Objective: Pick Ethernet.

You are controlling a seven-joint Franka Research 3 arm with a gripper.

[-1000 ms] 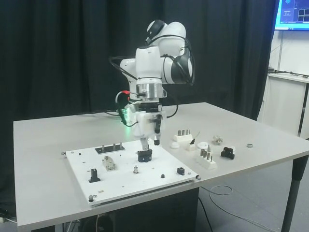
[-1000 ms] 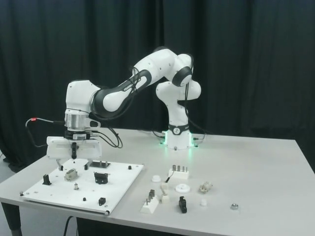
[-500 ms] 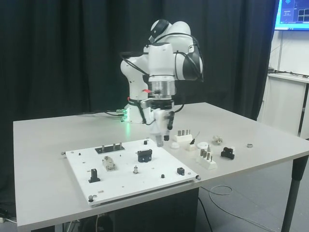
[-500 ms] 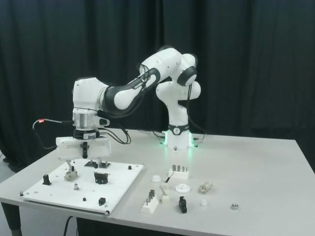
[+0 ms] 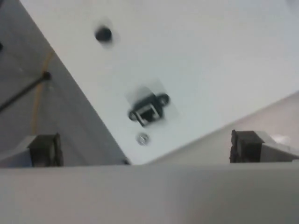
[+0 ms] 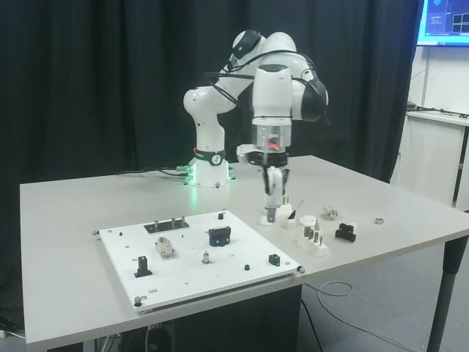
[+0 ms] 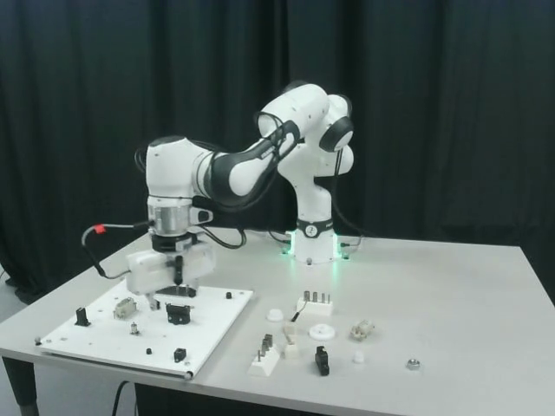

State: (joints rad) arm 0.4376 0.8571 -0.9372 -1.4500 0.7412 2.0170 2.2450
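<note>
- The gripper (image 5: 145, 147) is seen spread wide in the wrist view, with its 2 black fingertips (image 5: 46, 149) far apart and nothing held between them.
- The Ethernet socket (image 5: 148, 108) – a small black jack with a mounting ear at each end – is found fixed flat on the white board (image 5: 224, 56), close to one edge and near a corner.
- 1 small screw (image 5: 142, 138) is seen just beside the socket, toward the board's corner, and 1 black round knob (image 5: 103, 34) sits farther in along the same edge.
- In the first room view the same socket (image 6: 273, 259) is placed at the board's near right corner, with the knob (image 6: 248, 267) beside it – no part of the arm (image 6: 275, 95) touches it.
- Other black fixtures (image 6: 219, 236) are mounted on the board (image 6: 190, 282), which lies on the grey table (image 6: 66, 220).
- Loose white and black parts (image 6: 313, 242) are scattered on the table beside the board.
</note>
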